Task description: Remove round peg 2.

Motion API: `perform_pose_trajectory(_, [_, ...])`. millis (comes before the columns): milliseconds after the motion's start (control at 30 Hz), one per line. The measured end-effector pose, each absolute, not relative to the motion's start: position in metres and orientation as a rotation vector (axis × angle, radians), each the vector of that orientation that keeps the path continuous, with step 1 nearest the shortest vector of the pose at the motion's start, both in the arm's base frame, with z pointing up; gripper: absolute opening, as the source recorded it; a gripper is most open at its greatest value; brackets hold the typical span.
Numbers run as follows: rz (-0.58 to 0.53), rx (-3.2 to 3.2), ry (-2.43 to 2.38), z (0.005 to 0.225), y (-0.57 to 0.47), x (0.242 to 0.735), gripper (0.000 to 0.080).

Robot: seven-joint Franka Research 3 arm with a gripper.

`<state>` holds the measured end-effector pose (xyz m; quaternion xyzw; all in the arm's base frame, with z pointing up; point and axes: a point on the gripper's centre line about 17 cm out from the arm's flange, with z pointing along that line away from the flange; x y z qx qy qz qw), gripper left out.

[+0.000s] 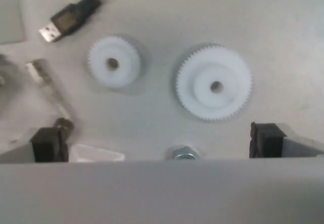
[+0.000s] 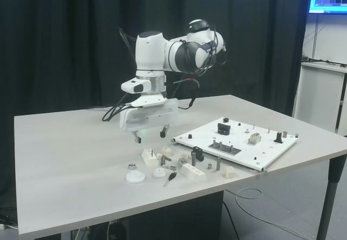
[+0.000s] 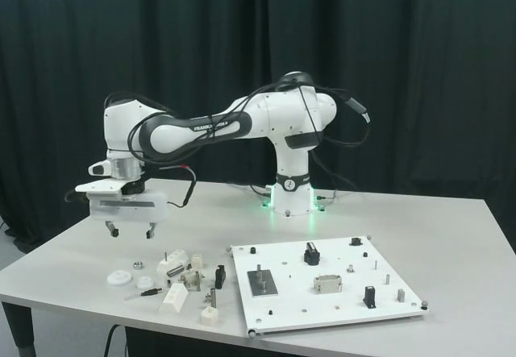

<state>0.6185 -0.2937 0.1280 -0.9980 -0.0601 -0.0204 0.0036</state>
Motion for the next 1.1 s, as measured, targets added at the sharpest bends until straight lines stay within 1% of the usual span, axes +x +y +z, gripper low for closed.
perform_pose_trajectory(667, [0.025,-3.031,-0.323,0.144,-0.194,0.629,0.0800])
perform_pose_trajectory(1100, [0.109,-3.005,-0.358,0.142,-0.108,0.632,0.0800])
